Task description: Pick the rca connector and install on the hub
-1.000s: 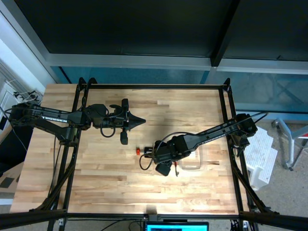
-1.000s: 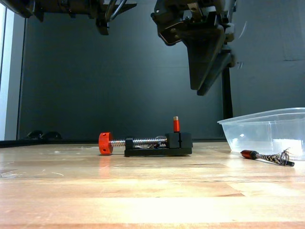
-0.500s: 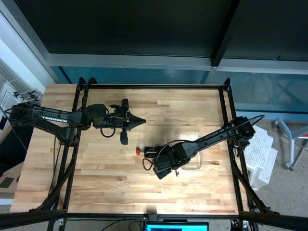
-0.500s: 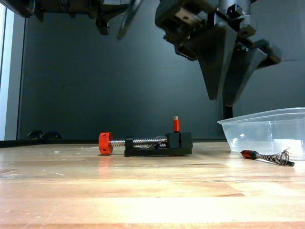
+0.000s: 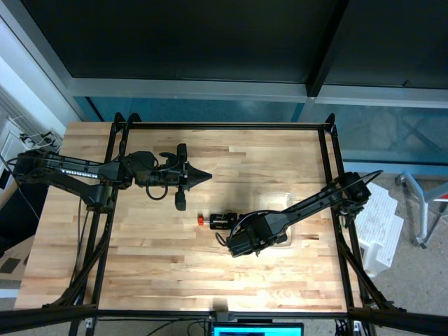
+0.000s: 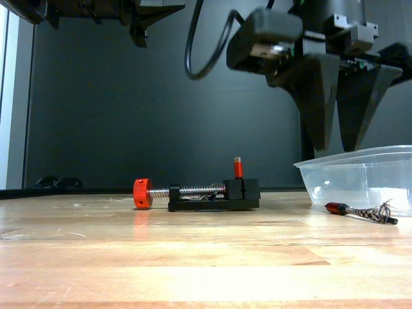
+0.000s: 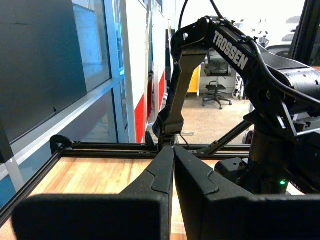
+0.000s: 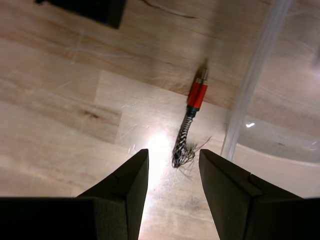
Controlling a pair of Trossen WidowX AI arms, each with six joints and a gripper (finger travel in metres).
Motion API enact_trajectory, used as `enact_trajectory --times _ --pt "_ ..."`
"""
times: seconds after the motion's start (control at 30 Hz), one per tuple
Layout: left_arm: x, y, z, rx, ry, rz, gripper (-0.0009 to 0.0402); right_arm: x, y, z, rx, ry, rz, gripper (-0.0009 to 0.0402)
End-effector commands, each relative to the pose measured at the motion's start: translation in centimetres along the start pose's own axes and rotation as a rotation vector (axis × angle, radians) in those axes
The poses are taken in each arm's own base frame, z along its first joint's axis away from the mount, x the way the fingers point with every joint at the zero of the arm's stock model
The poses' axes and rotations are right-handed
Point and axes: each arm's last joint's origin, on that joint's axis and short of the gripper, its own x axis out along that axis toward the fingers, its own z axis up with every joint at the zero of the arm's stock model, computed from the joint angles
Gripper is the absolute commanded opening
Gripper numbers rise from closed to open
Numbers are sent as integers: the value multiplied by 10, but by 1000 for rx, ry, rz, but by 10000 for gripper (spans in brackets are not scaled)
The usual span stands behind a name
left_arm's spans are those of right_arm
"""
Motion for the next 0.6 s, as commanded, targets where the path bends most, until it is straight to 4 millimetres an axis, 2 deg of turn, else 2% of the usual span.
enact_trajectory --times 0.03,0.6 --pt "0 0 0 0 0 0 0 4 -2 -1 39 -1 -8 138" --pt "0 0 0 0 0 0 0 33 -10 -4 106 19 10 138"
